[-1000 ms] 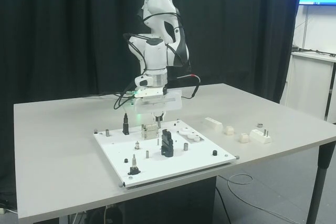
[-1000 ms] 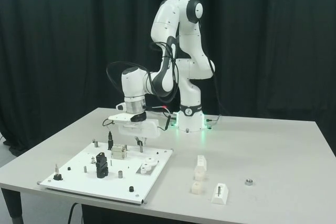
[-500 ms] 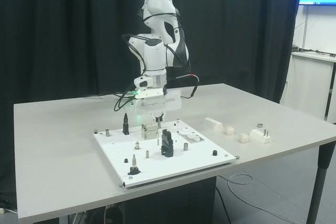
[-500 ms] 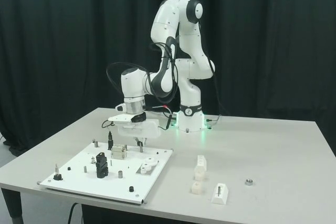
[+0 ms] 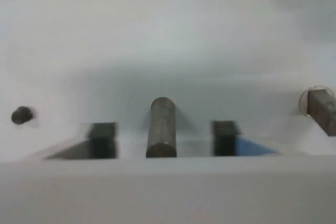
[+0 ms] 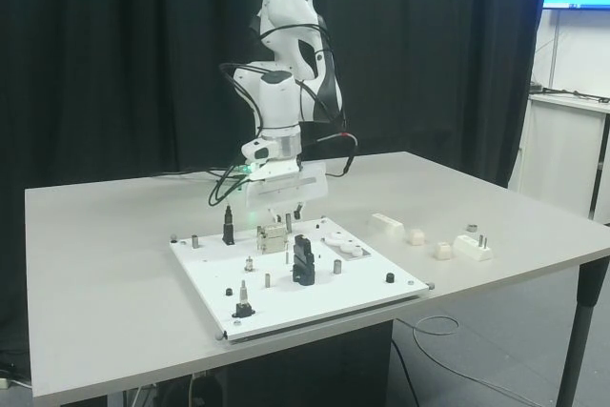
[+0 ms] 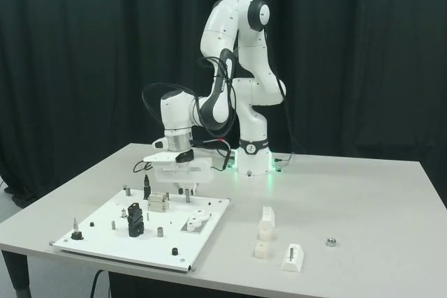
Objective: Insert round peg 3.
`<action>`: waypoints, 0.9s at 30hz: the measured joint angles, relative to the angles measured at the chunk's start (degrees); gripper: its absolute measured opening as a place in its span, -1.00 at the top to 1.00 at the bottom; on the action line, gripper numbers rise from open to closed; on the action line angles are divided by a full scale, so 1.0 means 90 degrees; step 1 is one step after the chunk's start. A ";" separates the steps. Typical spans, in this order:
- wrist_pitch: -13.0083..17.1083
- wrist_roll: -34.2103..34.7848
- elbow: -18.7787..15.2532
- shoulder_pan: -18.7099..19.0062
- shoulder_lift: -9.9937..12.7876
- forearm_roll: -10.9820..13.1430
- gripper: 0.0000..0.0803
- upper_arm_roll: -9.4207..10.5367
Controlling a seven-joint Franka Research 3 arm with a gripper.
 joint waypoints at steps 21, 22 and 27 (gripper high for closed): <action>-0.0421 0.0140 -0.0001 0.0003 -0.0481 0.0222 -0.96 -0.0006; -0.0464 0.0197 -0.0001 0.0003 -0.0519 0.0222 -0.96 -0.0008; -0.0686 0.0428 -0.0003 0.0002 -0.0683 0.0222 -0.99 -0.0012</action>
